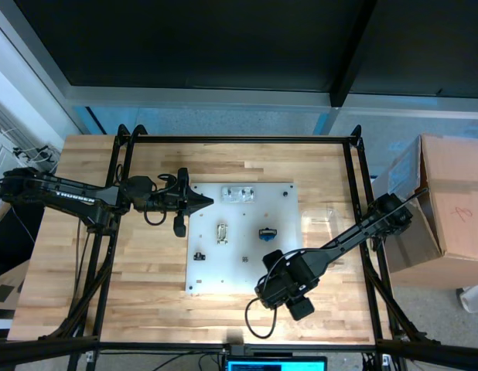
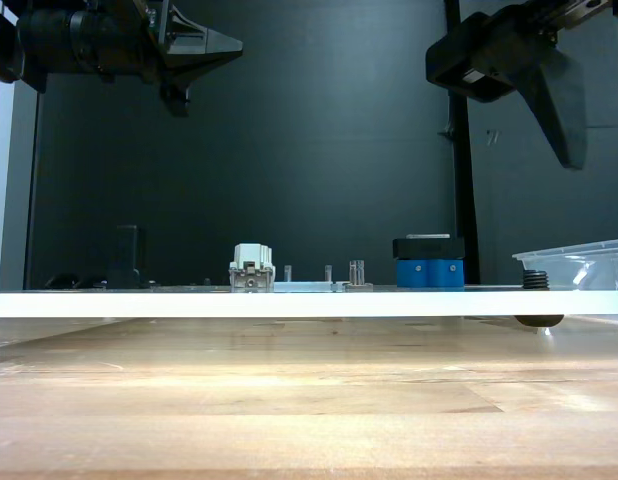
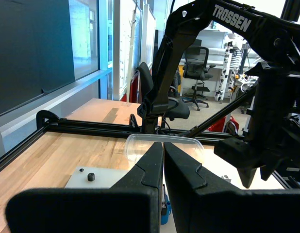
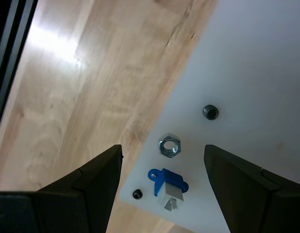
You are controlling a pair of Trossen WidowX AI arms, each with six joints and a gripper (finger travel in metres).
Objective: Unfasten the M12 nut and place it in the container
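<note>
Right wrist view: your right gripper [image 4: 163, 148] hangs above the near right part of the white board [image 4: 247, 58] with its jaws spread wide and nothing between them. Directly beneath, the silver nut [image 4: 170, 145] lies flat. It looks off its stud and free on the board, though from straight overhead I can't rule out that something holds it there. It sits close to the board's edge, with the wooden table [image 4: 82, 97] just past it. A blue clip [image 4: 165, 180] is just beside it, and the black stud [image 4: 210, 112] is near.

Low view: the stud [image 2: 534, 280] shows bare ribs, which agrees with the nut being off.

Risks to note:
- The nut is thin and flat. If your fingers close high, they will likely skate over it or flick it off the edge onto the table.
- If you descend off-centre, a finger may catch the stud or the clip and nudge the nut away.
- A pinch on its corners rather than its flats could let it drop on the way over.

Further back, the clear container [image 1: 326, 220] stands off the board's right side, well apart from the nut. It looks empty.

Farthest away, the left gripper [image 3: 163, 145] hovers over the board's far left, fingers pressed together on nothing.
</note>
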